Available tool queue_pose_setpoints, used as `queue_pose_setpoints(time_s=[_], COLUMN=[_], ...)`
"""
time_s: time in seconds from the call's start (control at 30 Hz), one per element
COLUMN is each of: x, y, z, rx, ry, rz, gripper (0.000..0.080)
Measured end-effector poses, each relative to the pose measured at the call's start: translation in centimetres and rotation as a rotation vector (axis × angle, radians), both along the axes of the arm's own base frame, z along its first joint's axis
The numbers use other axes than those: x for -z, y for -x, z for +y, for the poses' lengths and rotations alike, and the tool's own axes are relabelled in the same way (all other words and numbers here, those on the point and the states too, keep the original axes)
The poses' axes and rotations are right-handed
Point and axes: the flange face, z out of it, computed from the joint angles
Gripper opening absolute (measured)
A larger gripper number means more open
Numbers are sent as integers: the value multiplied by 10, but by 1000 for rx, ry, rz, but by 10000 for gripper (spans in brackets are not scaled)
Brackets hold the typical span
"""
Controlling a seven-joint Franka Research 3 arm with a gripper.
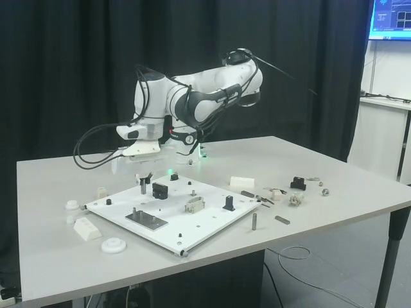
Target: Place round peg 4.
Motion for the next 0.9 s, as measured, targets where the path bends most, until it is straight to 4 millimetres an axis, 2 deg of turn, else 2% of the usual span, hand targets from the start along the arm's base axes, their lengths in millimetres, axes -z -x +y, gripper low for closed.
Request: queue_pose_setpoints(time_s=[0.23, 0.9], x=[-9, -15], y=[-1, -2], z=[2, 2], rx=[-3, -8], ry=[-2, 4], rz=[-7, -13], gripper=[150, 150])
